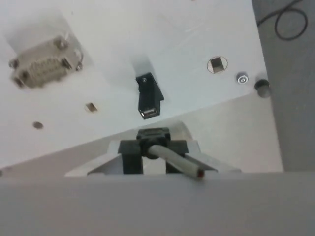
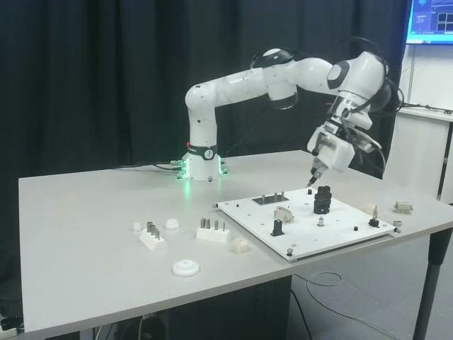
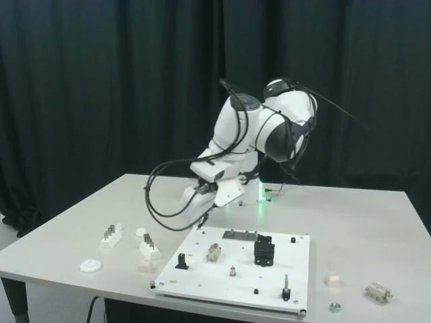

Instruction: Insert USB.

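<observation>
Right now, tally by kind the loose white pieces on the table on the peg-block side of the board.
Peg blocks: 2
Round pieces: 3
Small cube: 1
Total: 6

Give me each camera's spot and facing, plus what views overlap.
Wrist view: on the arm's wrist, looking down past the hand with its black plug at the white board and black socket.
First room view: off one table corner, facing the whole arm.
Second room view: across the table, facing the arm's bent upper part.
Both room views share the board.
</observation>
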{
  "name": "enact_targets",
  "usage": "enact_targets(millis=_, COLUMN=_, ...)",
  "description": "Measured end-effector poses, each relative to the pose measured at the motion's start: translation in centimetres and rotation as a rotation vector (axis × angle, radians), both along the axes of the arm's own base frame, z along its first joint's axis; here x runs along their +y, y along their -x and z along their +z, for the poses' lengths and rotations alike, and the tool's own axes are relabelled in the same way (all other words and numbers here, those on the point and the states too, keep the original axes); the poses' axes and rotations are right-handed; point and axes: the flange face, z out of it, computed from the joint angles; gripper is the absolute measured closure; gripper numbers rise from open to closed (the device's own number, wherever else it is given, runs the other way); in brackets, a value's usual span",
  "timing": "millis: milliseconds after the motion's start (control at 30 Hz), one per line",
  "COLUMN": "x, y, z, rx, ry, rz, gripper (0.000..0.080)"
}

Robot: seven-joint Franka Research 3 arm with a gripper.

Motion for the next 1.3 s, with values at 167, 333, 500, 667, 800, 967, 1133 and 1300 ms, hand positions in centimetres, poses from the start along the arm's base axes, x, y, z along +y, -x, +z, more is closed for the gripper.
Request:
enact_targets(millis=167, x=-1.5, y=0.1, z=-0.4, rx=0.012, ry=-0.029, rz=0.052, gripper=0.0707)
enact_targets(millis=333, x=-3.0, y=0.3, z=-0.8, rx=0.015, ry=-0.051, rz=0.085, gripper=0.0707)
enact_targets(millis=500, x=-4.9, y=0.7, z=-1.1, rx=0.014, ry=-0.073, rz=0.105, gripper=0.0707)
enact_targets(millis=667, x=-6.8, y=1.2, z=-1.3, rx=0.007, ry=-0.098, rz=0.114, gripper=0.0707)
enact_targets(millis=800, x=-8.4, y=1.7, z=-1.4, rx=-0.004, ry=-0.122, rz=0.12, gripper=0.0707)
enact_targets(millis=967, x=-10.2, y=2.4, z=-1.6, rx=-0.019, ry=-0.153, rz=0.134, gripper=0.0707)
enact_targets(millis=1133, x=-11.6, y=3.0, z=-2.0, rx=-0.032, ry=-0.187, rz=0.167, gripper=0.0707)
enact_targets(millis=1300, x=-12.8, y=3.5, z=-2.5, rx=-0.045, ry=-0.226, rz=0.196, gripper=0.0707)
